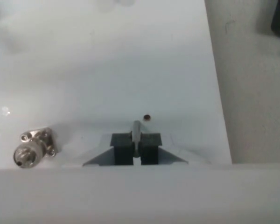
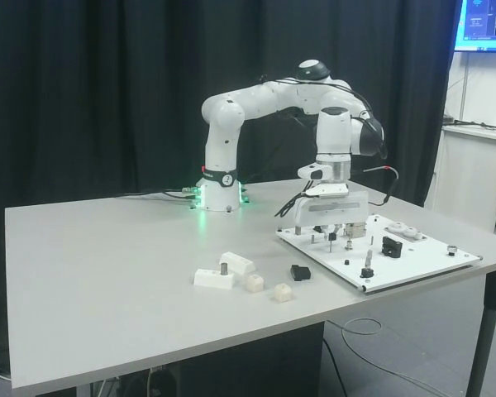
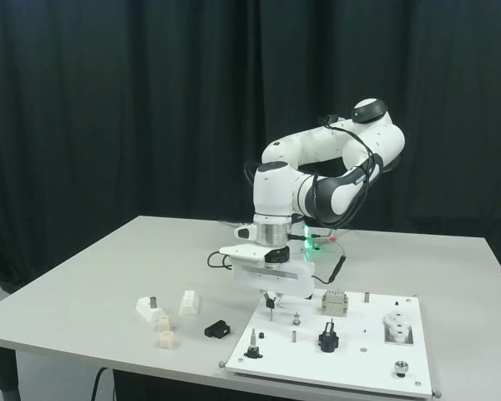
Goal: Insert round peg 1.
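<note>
Already we held the peg [image 1: 136, 133] tight in our fingers [image 1: 122, 148], just above the white board [image 1: 107, 70] and near its small hole [image 1: 147, 117]. We guessed it was thin, stiff, light and slippery, best pinched near its top.

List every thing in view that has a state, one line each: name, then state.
end effector: shut on round peg, poised over the white board.
round peg: held upright, tip above the board, not yet inserted.
hole: empty, just beside the peg tip.
metal connector: mounted on the board, untouched.
white board: lying flat at the table edge.
white blocks: resting loose on the grey table.
</note>
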